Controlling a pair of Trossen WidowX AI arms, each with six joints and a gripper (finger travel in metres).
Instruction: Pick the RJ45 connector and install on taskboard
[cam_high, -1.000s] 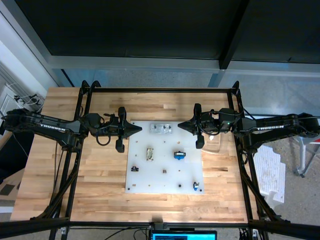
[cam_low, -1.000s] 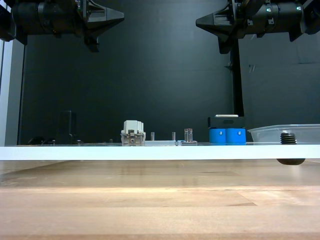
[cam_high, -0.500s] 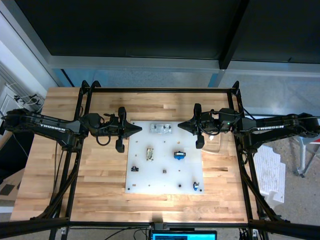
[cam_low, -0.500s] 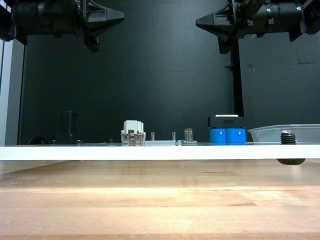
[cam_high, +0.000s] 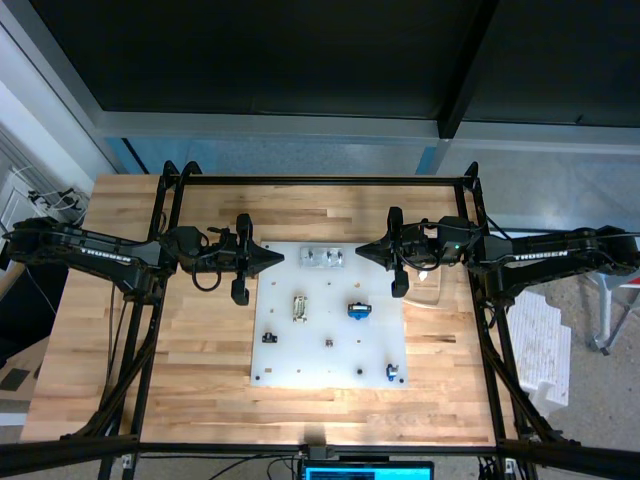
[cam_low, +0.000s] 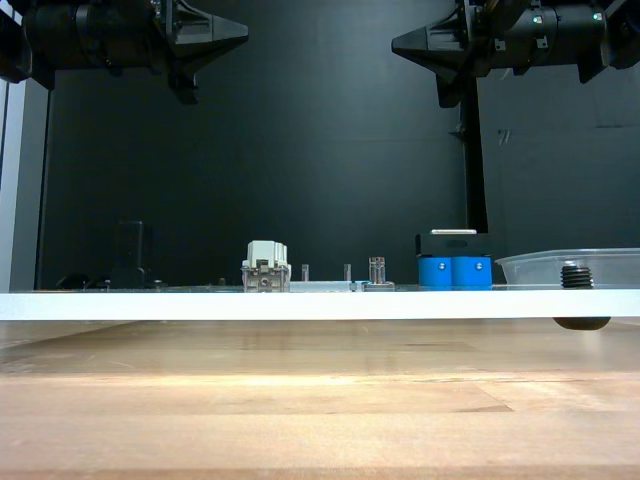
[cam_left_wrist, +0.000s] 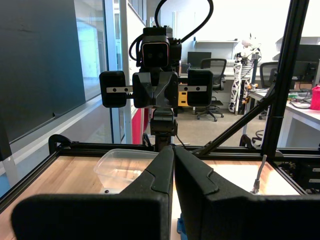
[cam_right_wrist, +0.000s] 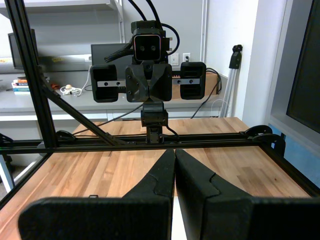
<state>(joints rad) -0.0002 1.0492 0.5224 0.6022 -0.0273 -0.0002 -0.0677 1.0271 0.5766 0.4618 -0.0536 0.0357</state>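
Note:
The taskboard (cam_high: 300, 350) is a white square lying flat mid-table, carrying a silver fixture (cam_high: 324, 258), a grey-white socket (cam_high: 299, 308) and a blue block (cam_high: 358, 310). I cannot pick out the RJ45 connector in any view. My left gripper (cam_high: 280, 258) hovers high over the board's far left corner, shut and holding nothing. My right gripper (cam_high: 360, 250) hovers high over the far right part, also shut and holding nothing. Both point inward toward each other. In the wrist views the left gripper (cam_left_wrist: 173, 150) and the right gripper (cam_right_wrist: 174, 152) have their jaws pressed together.
A clear plastic tub (cam_high: 428, 285) sits on the table just right of the board, under the right arm; it also shows as the tub (cam_left_wrist: 125, 165). A black frame rail (cam_high: 320, 180) runs along the table's far edge. Bare wood (cam_high: 200, 340) lies left of the board.

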